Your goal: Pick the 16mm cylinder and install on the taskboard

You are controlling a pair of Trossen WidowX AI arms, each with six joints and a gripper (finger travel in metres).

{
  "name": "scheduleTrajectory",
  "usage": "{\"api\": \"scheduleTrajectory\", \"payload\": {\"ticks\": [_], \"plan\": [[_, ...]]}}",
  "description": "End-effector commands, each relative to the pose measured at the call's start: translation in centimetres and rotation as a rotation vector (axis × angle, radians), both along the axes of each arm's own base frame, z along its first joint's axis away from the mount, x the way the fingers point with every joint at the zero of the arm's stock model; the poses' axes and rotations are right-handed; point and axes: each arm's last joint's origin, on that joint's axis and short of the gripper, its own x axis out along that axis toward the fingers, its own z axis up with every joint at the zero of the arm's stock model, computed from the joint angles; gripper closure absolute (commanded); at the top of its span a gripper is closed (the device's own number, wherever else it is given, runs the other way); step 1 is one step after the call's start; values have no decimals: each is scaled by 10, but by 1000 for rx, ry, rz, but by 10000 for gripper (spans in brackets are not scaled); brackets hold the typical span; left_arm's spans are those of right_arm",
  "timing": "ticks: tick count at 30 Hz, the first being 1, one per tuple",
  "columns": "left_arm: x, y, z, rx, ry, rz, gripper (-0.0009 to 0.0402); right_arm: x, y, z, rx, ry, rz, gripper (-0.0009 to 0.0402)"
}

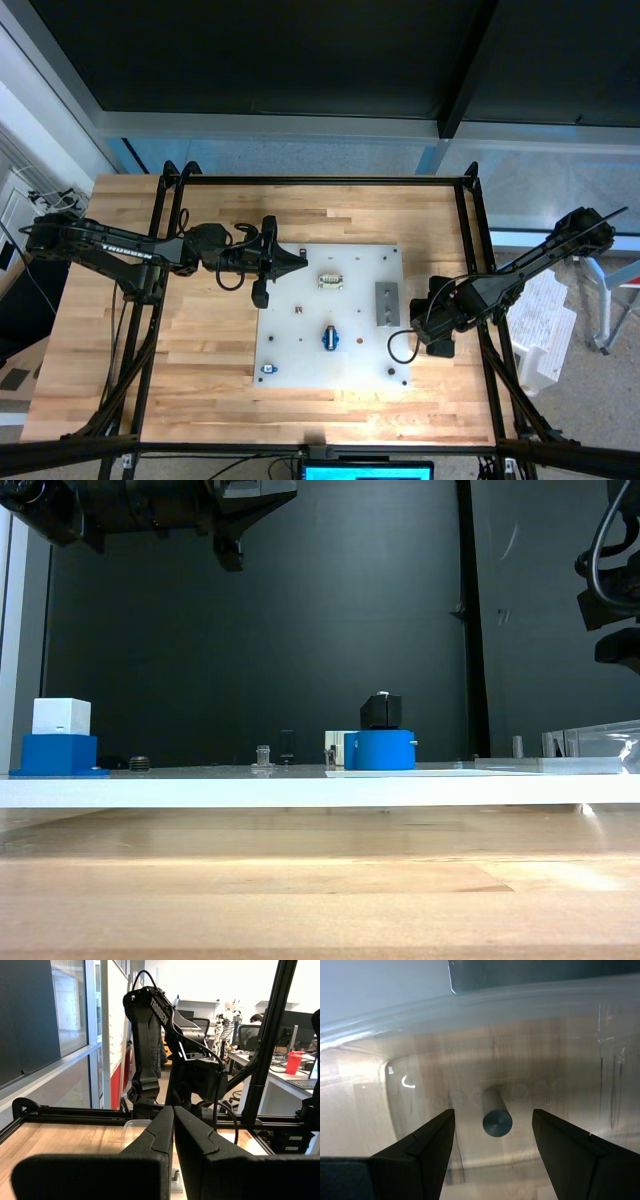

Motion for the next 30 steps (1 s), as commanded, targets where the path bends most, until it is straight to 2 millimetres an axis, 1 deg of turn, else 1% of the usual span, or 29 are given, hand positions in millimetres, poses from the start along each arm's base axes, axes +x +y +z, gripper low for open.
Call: {"api": "scheduleTrajectory", "payload": {"ticks": [1, 14, 24, 30], "plan": [[0, 0, 0, 0, 0, 0, 393, 0, 0, -3, 2, -4, 0, 186], [0, 0, 0, 0, 0, 0, 393, -2, -2, -12, 6, -12, -6, 200], [0, 0, 0, 0, 0, 0, 393, -2, -3, -14, 9, -19, -3, 223], [0, 0, 0, 0, 0, 0, 393, -2, -3, -14, 9, -19, -1, 246]]}}
